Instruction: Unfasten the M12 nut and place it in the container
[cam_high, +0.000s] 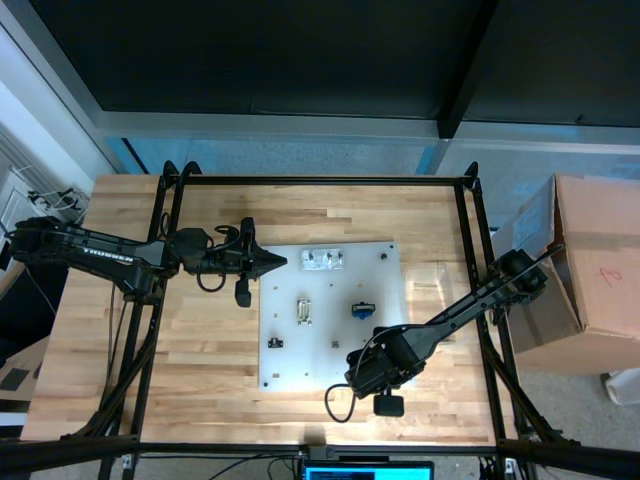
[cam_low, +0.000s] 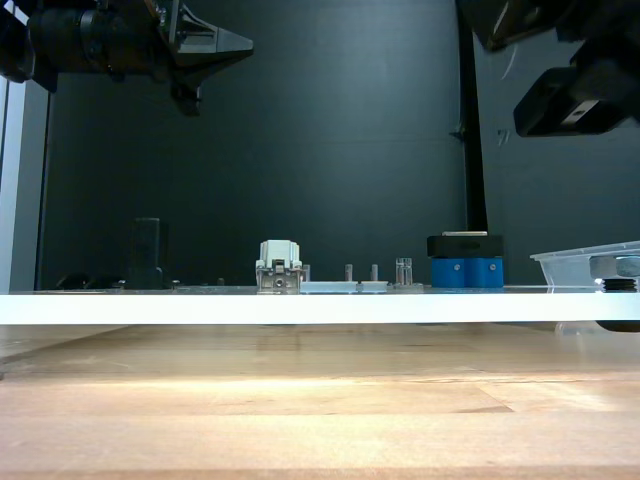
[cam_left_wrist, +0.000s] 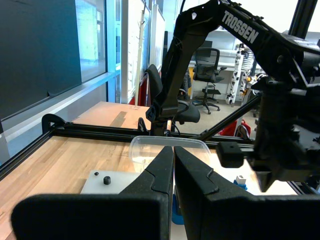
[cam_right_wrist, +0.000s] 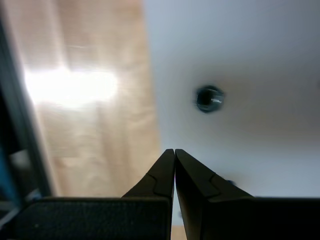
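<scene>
The M12 nut (cam_right_wrist: 209, 99) sits on its stud (cam_low: 620, 284) near the near right edge of the white board (cam_high: 300, 350), and it is not in the clear container (cam_high: 432, 285) beside the board. The right gripper (cam_right_wrist: 174, 150) hangs above the board near the nut, its fingers pressed together and holding nothing. The left gripper (cam_left_wrist: 173, 148) is high over the left edge of the board, its fingers also closed on nothing.

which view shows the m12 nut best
Right wrist view: whole nut from above, beyond the shut right gripper. Low view: side-on, on its stud. High and left wrist views: not visible. The left gripper, shut, hovers over the board's left edge.
</scene>
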